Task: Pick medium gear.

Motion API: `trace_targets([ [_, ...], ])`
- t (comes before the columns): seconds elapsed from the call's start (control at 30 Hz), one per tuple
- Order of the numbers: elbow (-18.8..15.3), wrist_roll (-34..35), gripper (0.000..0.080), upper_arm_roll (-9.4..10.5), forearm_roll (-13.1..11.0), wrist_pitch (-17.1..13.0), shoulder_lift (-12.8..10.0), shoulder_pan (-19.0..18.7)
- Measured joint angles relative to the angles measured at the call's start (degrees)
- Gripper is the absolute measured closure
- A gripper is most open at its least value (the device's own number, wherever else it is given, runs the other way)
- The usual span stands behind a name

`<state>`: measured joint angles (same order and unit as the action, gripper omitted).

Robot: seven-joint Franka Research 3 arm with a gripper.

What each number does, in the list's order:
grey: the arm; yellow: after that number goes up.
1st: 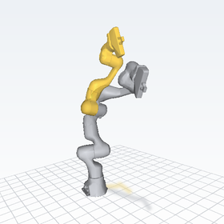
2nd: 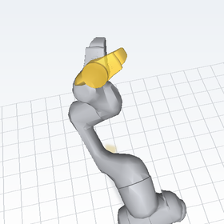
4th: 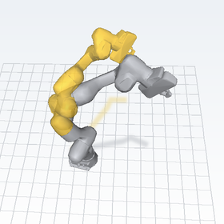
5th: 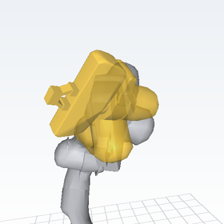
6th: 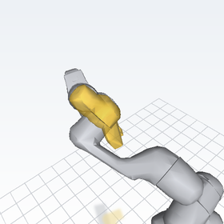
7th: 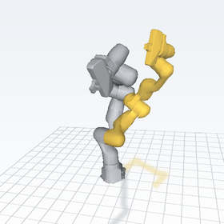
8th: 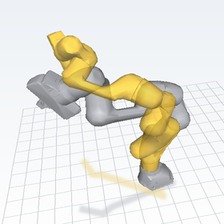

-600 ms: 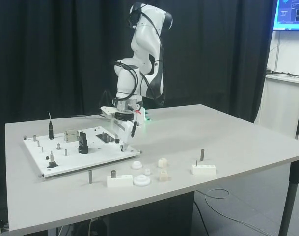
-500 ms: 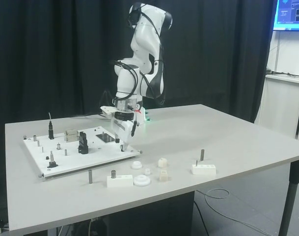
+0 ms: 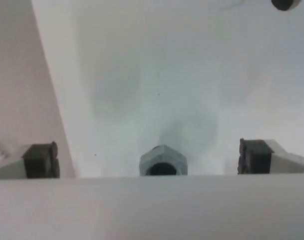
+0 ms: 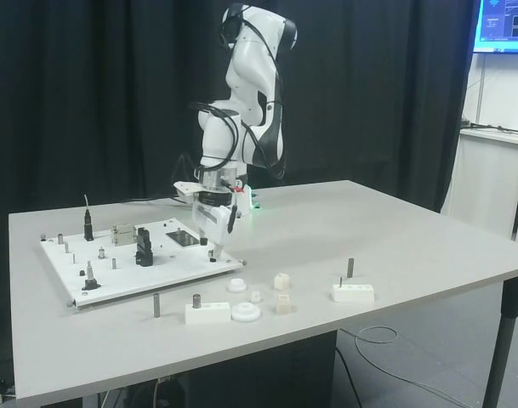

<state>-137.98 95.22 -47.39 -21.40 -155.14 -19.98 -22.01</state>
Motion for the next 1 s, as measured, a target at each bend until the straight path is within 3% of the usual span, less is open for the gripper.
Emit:
trace_targets([
  [0.73,0.1,-1.9,0.0003,-0.29,9.2,1.7,4.7,-0.1],
  [1.0,0.2,-9.7,0.0003,-0.56,10.8,2.1,6.3,-0.1],
])
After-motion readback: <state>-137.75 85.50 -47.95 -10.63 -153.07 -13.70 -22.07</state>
